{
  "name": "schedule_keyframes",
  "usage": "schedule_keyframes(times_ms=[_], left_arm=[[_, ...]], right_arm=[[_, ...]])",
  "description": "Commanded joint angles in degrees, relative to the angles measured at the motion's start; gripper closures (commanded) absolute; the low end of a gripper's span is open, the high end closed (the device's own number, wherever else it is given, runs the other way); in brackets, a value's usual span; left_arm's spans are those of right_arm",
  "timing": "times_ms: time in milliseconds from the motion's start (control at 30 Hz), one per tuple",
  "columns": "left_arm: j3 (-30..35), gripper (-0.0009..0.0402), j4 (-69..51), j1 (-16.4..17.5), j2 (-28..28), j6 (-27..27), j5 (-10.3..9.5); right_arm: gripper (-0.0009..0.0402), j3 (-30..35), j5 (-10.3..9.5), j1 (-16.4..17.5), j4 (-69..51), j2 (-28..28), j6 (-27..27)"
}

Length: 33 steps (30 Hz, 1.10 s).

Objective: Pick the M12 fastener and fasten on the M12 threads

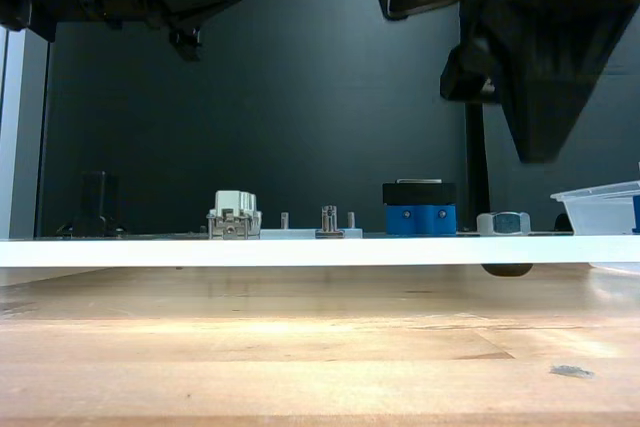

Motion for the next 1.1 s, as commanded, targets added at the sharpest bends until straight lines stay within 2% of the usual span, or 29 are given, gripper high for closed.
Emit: schedule_keyframes(times_ms=[33,1100], left_arm=[[0.0,0.0393,0.0,0.0,0.0,0.0,0.00],[0.0,0.0393,0.0,0.0,0.0,0.0,0.00]], right_arm=[[0.0393,0.0,0.09,0.0,0.0,-1.1,0.1],[0.0393,0.0,0.07,0.0,0.1,-2.6,0.2]])
